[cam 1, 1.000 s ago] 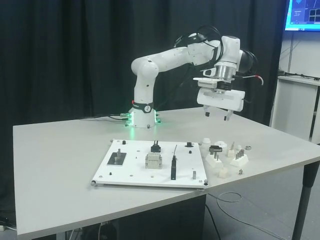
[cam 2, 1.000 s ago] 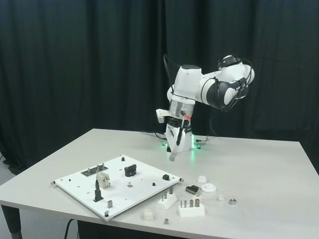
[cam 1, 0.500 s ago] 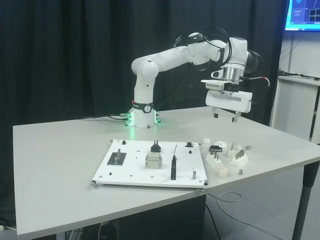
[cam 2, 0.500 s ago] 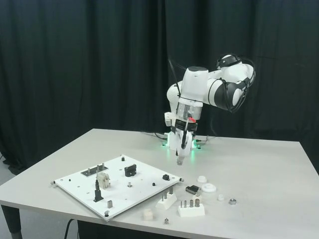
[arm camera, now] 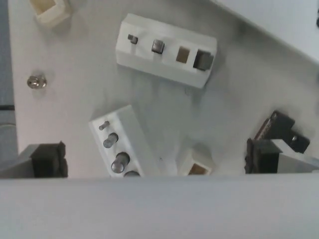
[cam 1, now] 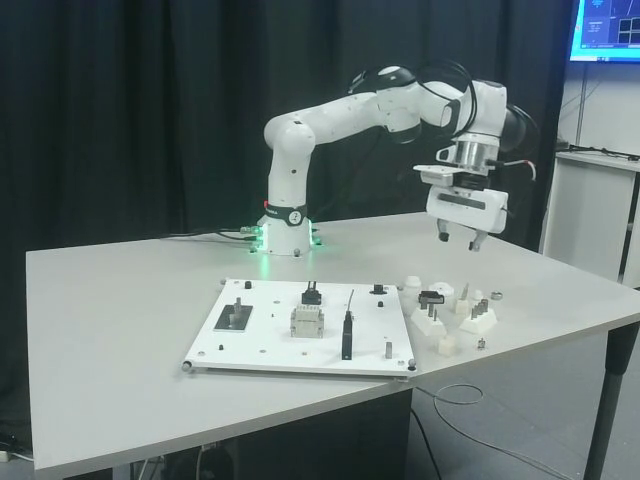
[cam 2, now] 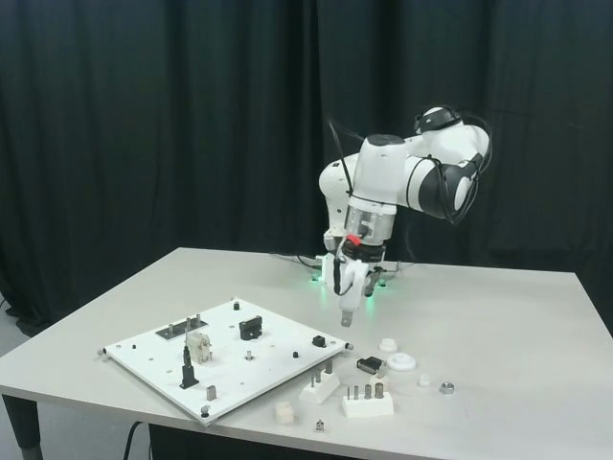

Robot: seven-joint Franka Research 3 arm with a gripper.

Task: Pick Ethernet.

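Item 1, arm: the white Franka arm (cam 1: pixel 330 110) is reaching out from its base, where a green light (cam 1: pixel 262 232) is glowing, and is holding its wrist over the far side of the grey table (cam 1: pixel 110 300).

Item 2, gripper (cam 1: pixel 459 240): it is hanging in the air, well above the loose parts and touching none of them. In the wrist view its two black fingertips (arm camera: pixel 49 160) are standing wide apart with only table and parts showing between them. The jaws are released and are gripping nothing.

Item 3, Ethernet plug (cam 1: pixel 432 296): this black piece is lying on the table just beside the board's edge, near two white rings (cam 2: pixel 400 361). In the wrist view a dark shape (arm camera: pixel 279 128) is showing at one fingertip, probably this plug, though the finger is hiding part of it.

Item 4, white board (cam 1: pixel 270 340): it is lying flat on the table and is carrying several small black and grey fixtures.

Item 5, holders: a white block (arm camera: pixel 144 62) with four sockets is lying under the camera, with a second white block (arm camera: pixel 134 134) bearing upright pegs near it. Two small hollow white cubes (arm camera: pixel 50 11) (arm camera: pixel 197 162) and a nut (arm camera: pixel 36 81) are sitting apart from them.
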